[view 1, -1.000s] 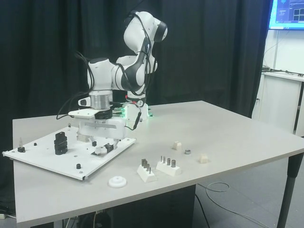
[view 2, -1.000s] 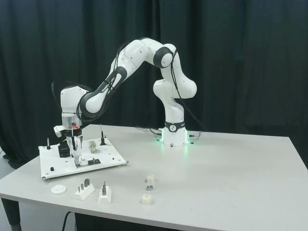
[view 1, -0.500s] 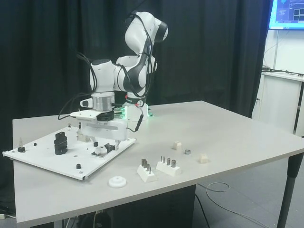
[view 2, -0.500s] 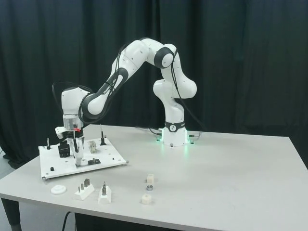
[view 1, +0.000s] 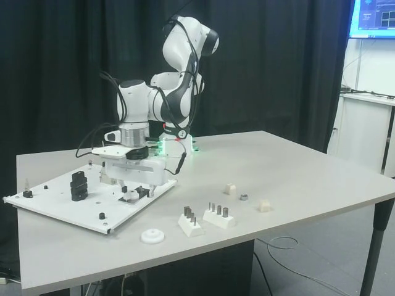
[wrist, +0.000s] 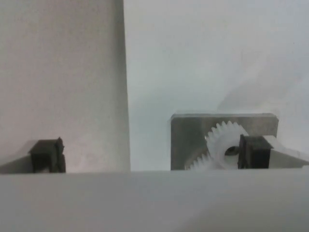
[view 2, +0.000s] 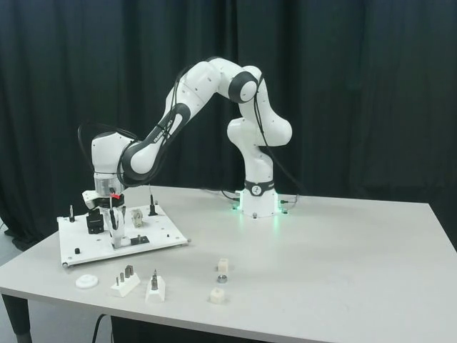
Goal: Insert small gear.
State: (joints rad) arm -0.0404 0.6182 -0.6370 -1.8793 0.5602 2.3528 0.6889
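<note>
- My gripper (view 1: 131, 185) hangs just above the white board (view 1: 55, 206), fingers spread wide and holding nothing; the wrist view shows one black fingertip (wrist: 47, 156) well apart from the other.
- The small gear (wrist: 223, 147) sits directly below on a grey metal plate (wrist: 193, 140), with one fingertip right beside its hub. I judge it seated on its peg, though the peg itself is hidden.
- The wide stance makes sense to me as a release: the fingers are clear of the teeth, so lifting should not drag the gear off.
- The plate lies near the board's edge, which is why the arm reaches out low over it.
- A larger white gear (view 1: 152, 235) lies on the table (view 1: 296, 166), off the board and well away from the gripper, untouched.
</note>
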